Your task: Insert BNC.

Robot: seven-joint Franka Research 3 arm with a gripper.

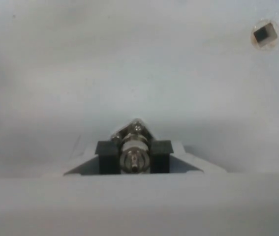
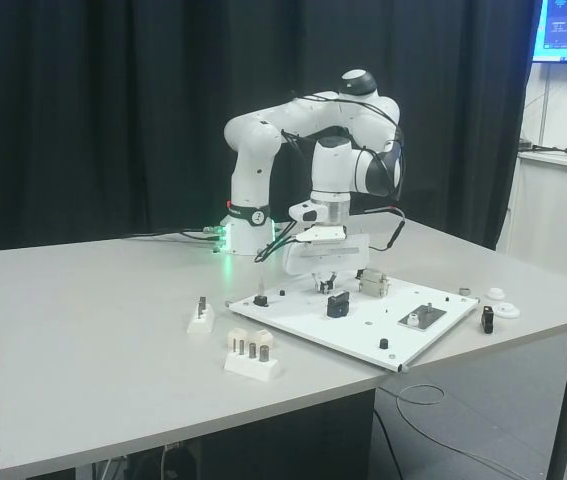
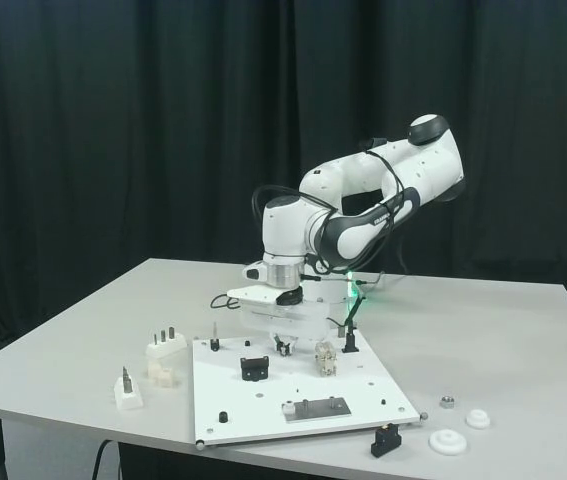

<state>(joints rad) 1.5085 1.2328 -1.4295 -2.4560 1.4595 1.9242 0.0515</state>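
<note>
One BNC plug (image 1: 135, 153) — clamped between hand (image 1: 135, 156) fingers

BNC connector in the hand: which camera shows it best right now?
The wrist view: the BNC connector sits centred between the black fingers of the hand. Both room views show only the hand low over the white board.

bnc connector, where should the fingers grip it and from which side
By the ribbed metal barrel of the BNC connector, one of the black fingers on each side, coming straight down from above. The wrist view shows it held just so, upright over the white board.
</note>
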